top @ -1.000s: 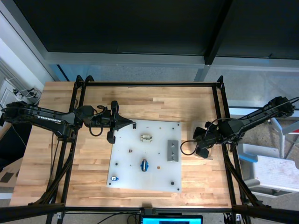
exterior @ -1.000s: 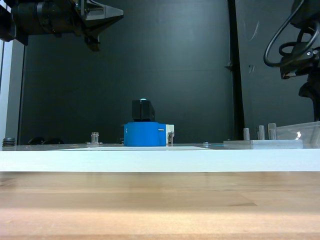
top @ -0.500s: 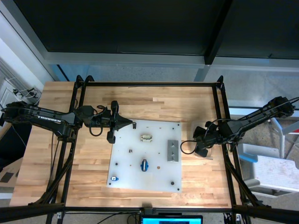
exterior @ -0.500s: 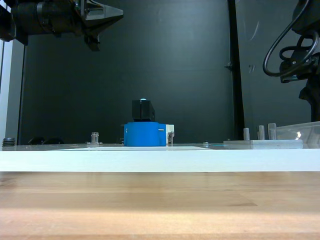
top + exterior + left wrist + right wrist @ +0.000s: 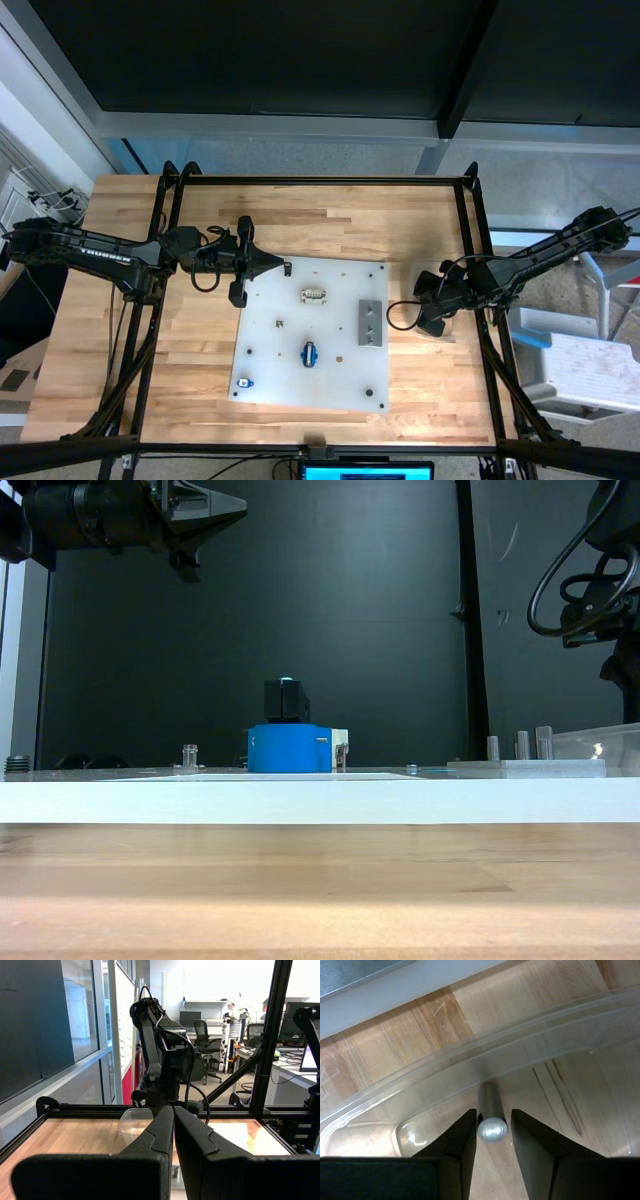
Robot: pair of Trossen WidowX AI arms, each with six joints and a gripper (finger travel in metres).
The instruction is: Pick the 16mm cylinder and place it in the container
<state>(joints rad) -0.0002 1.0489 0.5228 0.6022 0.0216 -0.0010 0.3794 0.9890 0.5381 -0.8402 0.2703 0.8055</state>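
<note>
In the right wrist view, the right gripper (image 5: 492, 1116) is closed to a narrow gap and pinches the 16mm cylinder (image 5: 490, 1100) between its two fingers, rounded end toward the camera. The container (image 5: 420, 1092) lies directly beneath the fingertips, with its clear rim curving just beyond them. The white board (image 5: 395, 990) lies farther out past that rim. In the left wrist view, the left gripper (image 5: 173, 1110) has its fingers pressed together with nothing between them, and the right arm (image 5: 160, 1060) stands far ahead of its tips. In the high view, the left gripper's tips hang over the board's far left corner. The right gripper is off the board's right side, with the grey block (image 5: 371, 322) near it on its inner side. In the low view, the left gripper hangs high above the board, well apart from the blue part (image 5: 288, 748), and the container sits below the right gripper.
</note>
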